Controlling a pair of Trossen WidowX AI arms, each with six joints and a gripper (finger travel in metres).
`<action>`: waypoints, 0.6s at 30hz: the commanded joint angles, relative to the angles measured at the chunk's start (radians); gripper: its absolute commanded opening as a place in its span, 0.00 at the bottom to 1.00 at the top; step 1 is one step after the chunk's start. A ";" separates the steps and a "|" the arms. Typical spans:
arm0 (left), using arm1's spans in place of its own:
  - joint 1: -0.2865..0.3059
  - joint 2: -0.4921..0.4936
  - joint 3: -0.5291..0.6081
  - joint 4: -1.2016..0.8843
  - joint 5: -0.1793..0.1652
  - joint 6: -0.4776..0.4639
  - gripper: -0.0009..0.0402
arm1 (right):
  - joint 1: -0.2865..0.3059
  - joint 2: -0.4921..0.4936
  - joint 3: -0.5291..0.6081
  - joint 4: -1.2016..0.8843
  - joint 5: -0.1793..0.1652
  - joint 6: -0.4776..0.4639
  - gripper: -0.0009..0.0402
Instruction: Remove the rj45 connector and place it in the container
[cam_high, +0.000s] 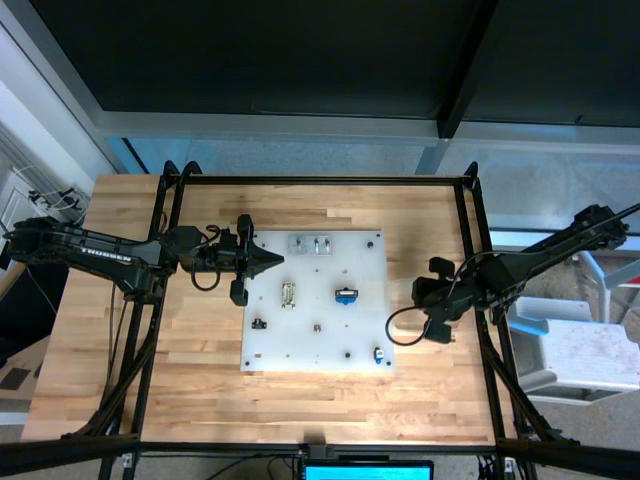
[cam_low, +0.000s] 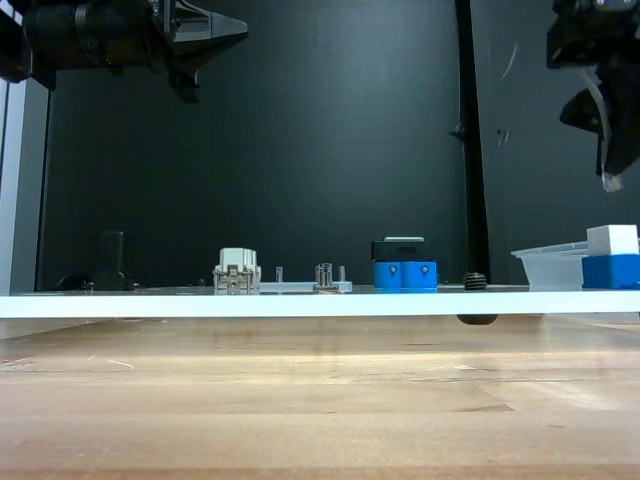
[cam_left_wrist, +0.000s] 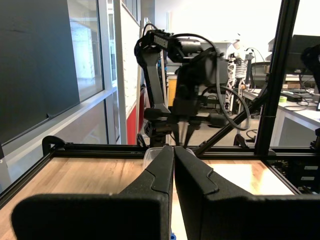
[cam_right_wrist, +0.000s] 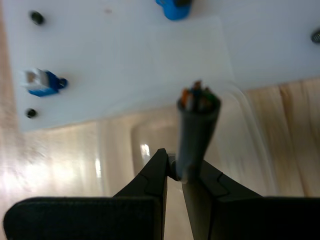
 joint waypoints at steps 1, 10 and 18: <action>0.000 0.000 0.000 0.000 0.000 0.000 0.02 | -0.008 -0.044 -0.038 -0.018 -0.001 0.006 0.02; 0.000 0.000 0.000 0.000 0.000 0.000 0.02 | -0.010 -0.165 -0.128 -0.068 -0.025 0.054 0.02; 0.000 0.000 0.000 0.000 0.000 0.000 0.02 | -0.011 -0.201 -0.142 -0.095 -0.043 0.077 0.02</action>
